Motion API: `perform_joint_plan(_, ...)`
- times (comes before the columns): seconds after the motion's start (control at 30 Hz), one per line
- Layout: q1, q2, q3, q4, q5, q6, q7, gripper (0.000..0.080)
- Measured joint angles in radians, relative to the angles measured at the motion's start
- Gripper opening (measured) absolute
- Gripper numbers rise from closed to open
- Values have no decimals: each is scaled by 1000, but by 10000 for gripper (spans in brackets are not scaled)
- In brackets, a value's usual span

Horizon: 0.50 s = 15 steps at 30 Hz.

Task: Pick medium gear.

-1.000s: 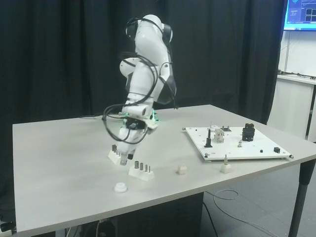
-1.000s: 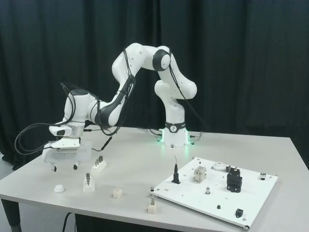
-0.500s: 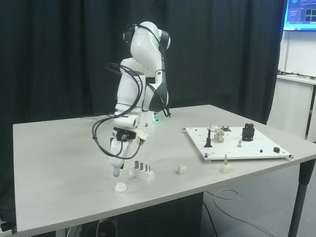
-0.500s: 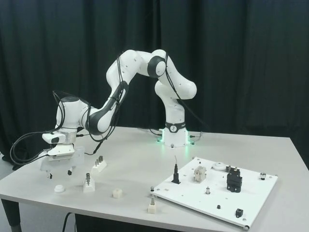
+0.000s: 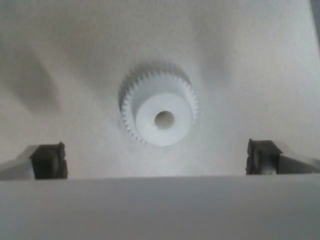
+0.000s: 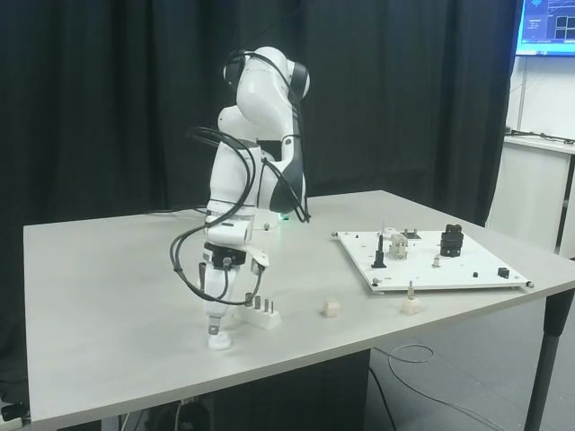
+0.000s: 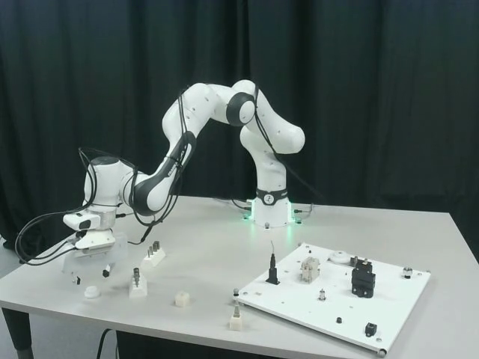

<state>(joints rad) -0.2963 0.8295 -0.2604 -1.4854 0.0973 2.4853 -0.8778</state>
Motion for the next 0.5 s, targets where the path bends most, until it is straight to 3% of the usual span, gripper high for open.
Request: perform_joint_plan(0.5,-1,36,0,33,9,-1,-126,800)
